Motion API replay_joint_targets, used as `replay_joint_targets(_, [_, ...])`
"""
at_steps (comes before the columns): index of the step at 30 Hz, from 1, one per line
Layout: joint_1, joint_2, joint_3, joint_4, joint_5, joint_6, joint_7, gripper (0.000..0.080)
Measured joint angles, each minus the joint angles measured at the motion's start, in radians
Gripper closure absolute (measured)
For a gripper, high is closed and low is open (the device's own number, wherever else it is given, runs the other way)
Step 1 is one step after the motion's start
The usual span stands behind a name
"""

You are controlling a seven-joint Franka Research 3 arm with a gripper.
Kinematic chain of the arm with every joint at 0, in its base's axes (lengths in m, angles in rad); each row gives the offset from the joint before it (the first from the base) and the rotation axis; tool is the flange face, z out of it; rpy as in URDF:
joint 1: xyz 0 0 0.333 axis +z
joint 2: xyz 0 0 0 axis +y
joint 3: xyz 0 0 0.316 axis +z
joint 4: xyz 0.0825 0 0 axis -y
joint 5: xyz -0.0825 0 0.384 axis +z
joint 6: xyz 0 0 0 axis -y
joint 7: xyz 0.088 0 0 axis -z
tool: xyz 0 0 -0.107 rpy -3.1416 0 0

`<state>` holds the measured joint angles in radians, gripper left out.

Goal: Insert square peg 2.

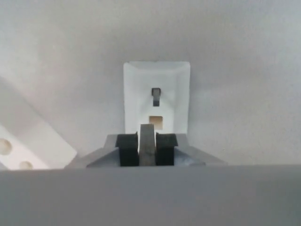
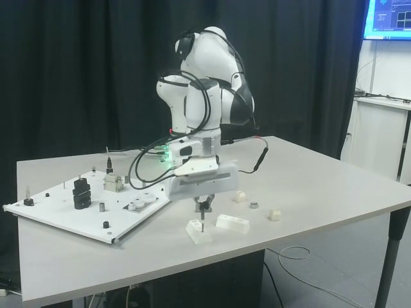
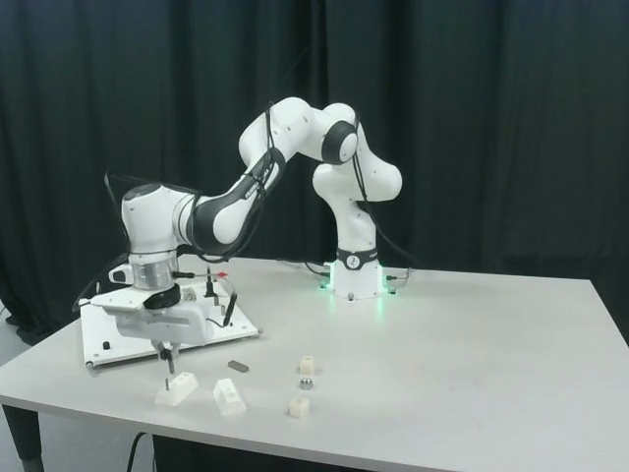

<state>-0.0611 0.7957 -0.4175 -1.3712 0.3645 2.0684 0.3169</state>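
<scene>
The peg (image 1: pixel 147 143) hangs right over the block (image 1: pixel 156 96) on the table (image 2: pixel 321 186) — the board (image 2: pixel 77 215) lies beside the block.

black curtain (image 3: pixel 511 118), grey table (image 3: pixel 472 374), white cabinet (image 2: pixel 379 138), wall screen (image 2: pixel 388 19)

We are in a robotics lab or test room. A white robot arm (image 3: pixel 256 187) is bolted to a grey table (image 3: pixel 472 344) and ringed by black curtains (image 3: pixel 472 118). A white board (image 2: pixel 70 215) of small test fixtures lies on the table, cables (image 2: pixel 292 253) trail beneath it, and a wall screen (image 2: pixel 388 19) glows beside a white cabinet (image 2: pixel 379 135).
</scene>
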Motion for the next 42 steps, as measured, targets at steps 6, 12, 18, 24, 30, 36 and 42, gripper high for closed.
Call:
replay_joint_targets(6, [0.009, -0.018, -0.006, 0.0, 0.0, 0.0, 0.0, 0.0728])
replay_joint_targets(12, [0.019, -0.025, -0.016, 0.0, 0.0, 0.0, 0.0, 0.0728])
replay_joint_targets(18, [0.025, -0.027, -0.023, 0.0, 0.0, 0.0, 0.0, 0.0728])
replay_joint_targets(24, [0.028, -0.027, -0.024, 0.0, 0.0, 0.0, 0.0, 0.0728])
replay_joint_targets(30, [0.03, -0.027, -0.024, 0.001, 0.0, 0.001, 0.0, 0.0728])
replay_joint_targets(36, [0.031, -0.027, -0.024, 0.001, 0.0, 0.001, 0.0, 0.0728])
replay_joint_targets(42, [0.031, -0.027, -0.025, 0.002, 0.0, 0.003, 0.0, 0.0728])
